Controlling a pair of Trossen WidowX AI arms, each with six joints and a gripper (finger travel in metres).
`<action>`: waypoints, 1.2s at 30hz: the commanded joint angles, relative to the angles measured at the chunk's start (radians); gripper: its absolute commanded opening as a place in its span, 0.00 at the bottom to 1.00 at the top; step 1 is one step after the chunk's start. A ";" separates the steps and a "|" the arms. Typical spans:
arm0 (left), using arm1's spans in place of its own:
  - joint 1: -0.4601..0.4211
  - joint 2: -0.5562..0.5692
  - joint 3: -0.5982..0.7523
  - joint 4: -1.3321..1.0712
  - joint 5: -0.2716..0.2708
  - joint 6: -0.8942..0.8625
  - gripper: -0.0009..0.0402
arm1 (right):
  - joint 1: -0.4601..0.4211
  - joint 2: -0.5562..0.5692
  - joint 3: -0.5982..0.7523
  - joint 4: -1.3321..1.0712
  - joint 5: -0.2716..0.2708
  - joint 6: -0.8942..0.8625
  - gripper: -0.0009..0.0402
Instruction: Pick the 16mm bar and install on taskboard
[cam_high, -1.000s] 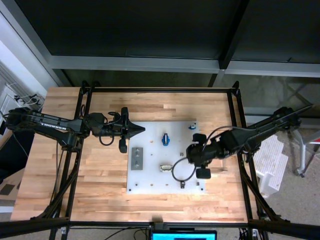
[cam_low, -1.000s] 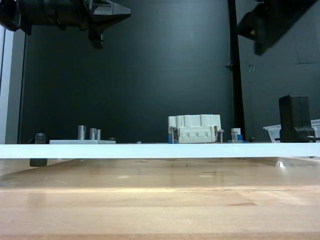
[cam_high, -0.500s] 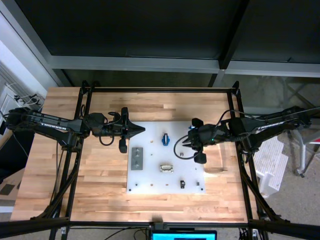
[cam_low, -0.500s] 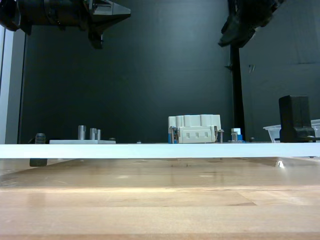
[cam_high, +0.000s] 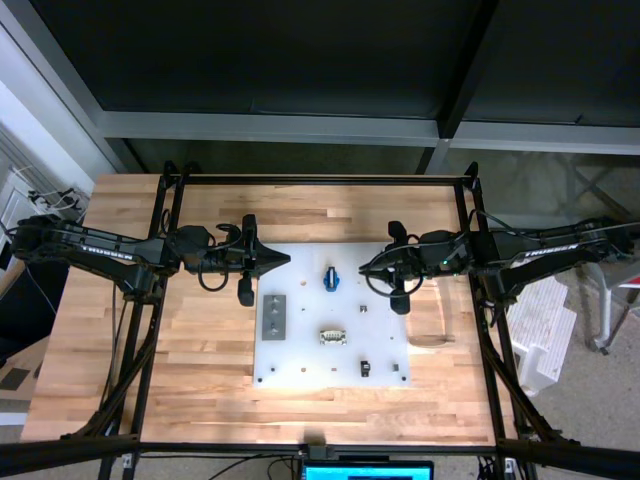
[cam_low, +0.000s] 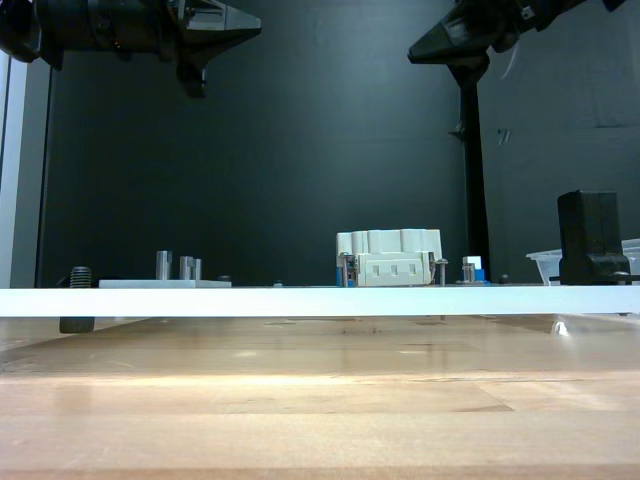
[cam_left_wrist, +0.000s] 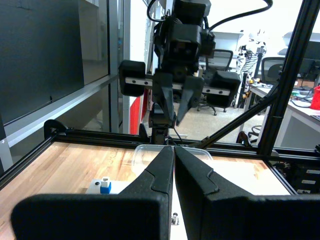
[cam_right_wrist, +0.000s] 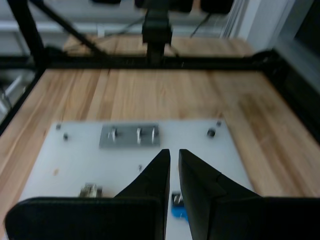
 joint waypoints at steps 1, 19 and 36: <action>0.000 0.000 0.000 0.000 0.000 0.000 0.02 | -0.020 -0.022 -0.042 0.098 -0.001 -0.007 0.08; 0.000 0.000 0.000 0.000 0.000 0.000 0.02 | -0.084 -0.047 -0.203 0.509 -0.034 -0.021 0.07; 0.000 0.000 0.000 -0.003 0.000 0.000 0.02 | -0.108 -0.046 -0.257 0.607 -0.107 -0.014 0.02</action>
